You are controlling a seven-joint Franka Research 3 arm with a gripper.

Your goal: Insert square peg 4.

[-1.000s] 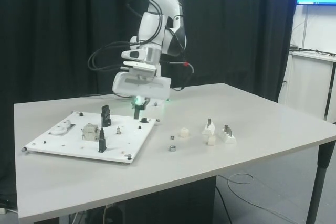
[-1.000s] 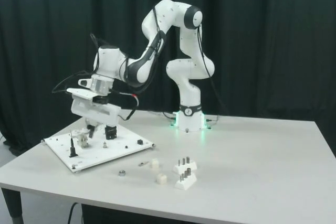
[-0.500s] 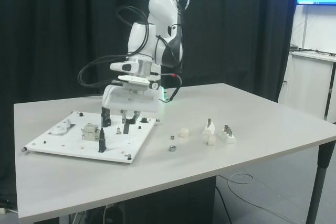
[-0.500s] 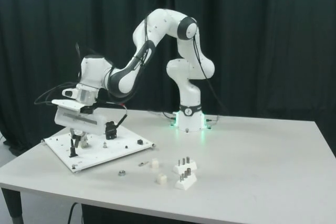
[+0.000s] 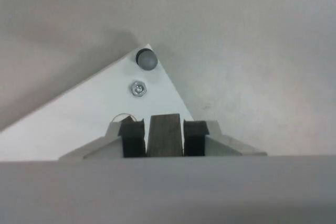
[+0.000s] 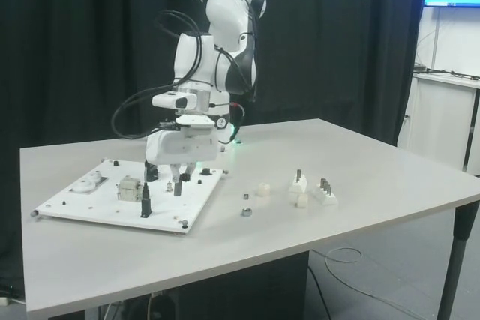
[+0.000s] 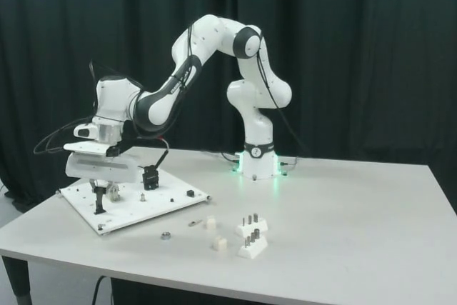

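Square peg [image 5: 165, 135]: dark, flat-faced bar with straight parallel edges, seen end-down in the wrist view; only its lower length visible, upper part hidden behind the wrist housing. In the room views too small to make out beyond a short dark stub under the hand.

Gripper [image 5: 165, 139] clamped on the square peg: black fingers [image 5: 132, 137] pressed against the two opposite faces, peg centred between them, protruding below the fingertips. Held roughly upright.

Peg carried above the white board [image 6: 120, 204], over the corner region nearest the bare grey table [image 6: 360, 185]. Wrist view: below the peg tip, a small metal nut [image 5: 138, 89] on the board, and past it a dark grey round foot [image 5: 146, 59] right at the board's corner. Peg apart from both; contact with the board surface cannot be told.

Second room view: gripper [image 7: 101, 191] low over the board's side farther from the robot base, beside a black upright post [image 7: 98, 201]. White peg holders [image 6: 315, 189] with remaining pegs well apart, on the table.
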